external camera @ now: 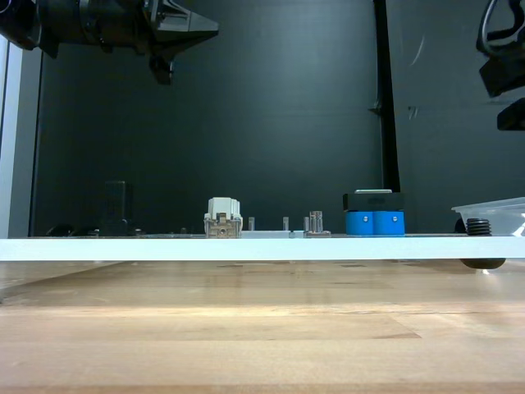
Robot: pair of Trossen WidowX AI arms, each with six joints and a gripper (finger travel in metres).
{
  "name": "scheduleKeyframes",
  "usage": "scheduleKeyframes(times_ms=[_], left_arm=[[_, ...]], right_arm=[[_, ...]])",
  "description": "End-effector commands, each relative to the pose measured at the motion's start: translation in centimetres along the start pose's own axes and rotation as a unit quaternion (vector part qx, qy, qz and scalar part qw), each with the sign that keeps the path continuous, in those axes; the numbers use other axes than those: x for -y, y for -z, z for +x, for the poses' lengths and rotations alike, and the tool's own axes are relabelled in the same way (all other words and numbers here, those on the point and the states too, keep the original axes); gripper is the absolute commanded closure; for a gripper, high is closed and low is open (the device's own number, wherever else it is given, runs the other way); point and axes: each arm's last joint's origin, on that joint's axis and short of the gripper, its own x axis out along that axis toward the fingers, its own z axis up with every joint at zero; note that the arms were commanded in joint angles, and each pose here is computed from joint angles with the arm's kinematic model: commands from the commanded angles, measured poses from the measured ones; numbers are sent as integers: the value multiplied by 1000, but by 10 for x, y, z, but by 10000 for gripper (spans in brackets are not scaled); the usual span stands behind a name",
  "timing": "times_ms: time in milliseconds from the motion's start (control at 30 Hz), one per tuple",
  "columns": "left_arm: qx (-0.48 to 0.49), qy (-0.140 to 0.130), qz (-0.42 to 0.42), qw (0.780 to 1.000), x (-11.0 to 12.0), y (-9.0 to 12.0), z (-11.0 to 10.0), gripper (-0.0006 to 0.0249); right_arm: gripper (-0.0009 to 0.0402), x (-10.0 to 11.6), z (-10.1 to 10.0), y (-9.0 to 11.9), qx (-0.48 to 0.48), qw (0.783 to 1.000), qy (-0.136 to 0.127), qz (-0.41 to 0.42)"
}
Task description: Pick the RJ45 connector and install on the taskboard
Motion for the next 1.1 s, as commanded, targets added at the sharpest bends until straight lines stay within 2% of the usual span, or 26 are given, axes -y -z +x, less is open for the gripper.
scheduleKeyframes(times_ms=[33,233,433,767,1100], left_arm=[[0,0,0,1000,0,0,0,242],[0,0,0,1000,0,0,0,242],[0,0,0,1000,0,0,0,242],[0,0,0,1000,0,0,0,242],[0,0,0,1000,0,0,0,242]], right_arm=[[221,4,-4,7,14,1000,-10,-2],[211,9,-2,17,24,1000,-10,-11],[212,8,4,18,31,999,-5,-24],[213,6,34,20,46,998,-17,-31],[214,7,45,23,51,998,-21,-32]])
